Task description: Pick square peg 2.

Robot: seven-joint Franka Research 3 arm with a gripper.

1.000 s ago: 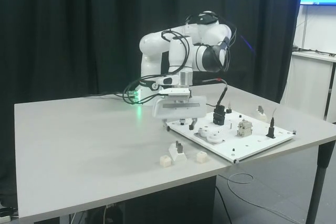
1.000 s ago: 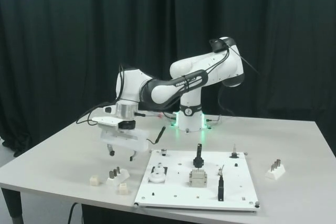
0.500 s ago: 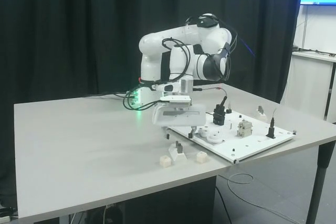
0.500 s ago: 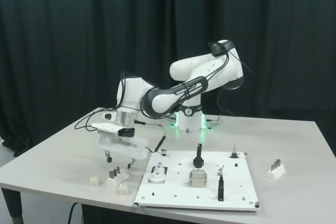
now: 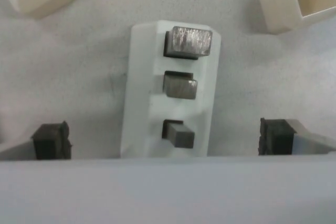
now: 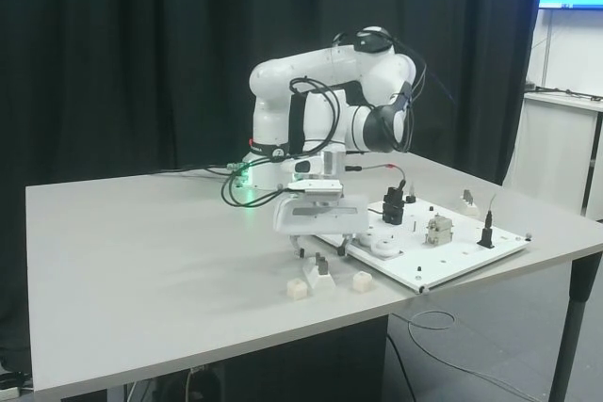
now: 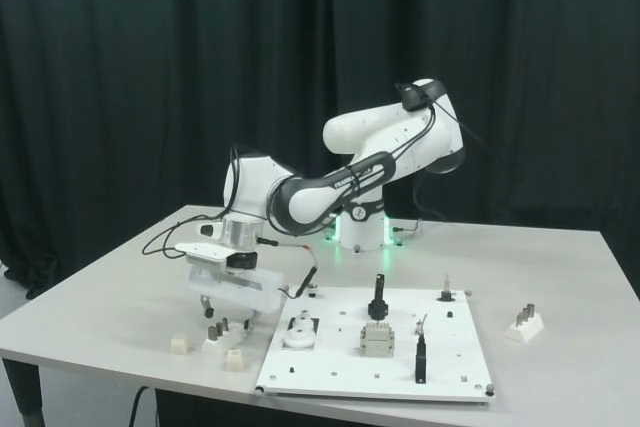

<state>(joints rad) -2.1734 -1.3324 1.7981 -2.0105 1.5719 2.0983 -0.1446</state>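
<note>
Wrist view shows the claw [image 5: 163, 140], lowered and shifted within the last second, now wide open and empty astride the white peg holder [image 5: 170, 90], ready to descend.

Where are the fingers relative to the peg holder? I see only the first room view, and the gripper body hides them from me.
Observer: In the wrist view the gripper is open, with one fingertip on each side of the white holder, apart from it.
Operator: How many pegs does it hold?
Observer: Three square pegs in one row. The end peg lies level with the fingertips, and the middle peg is beyond it.
Operator: Is anything else near?
Observer: A hollow block stands on each side of the holder's other end, not touching it.
</note>
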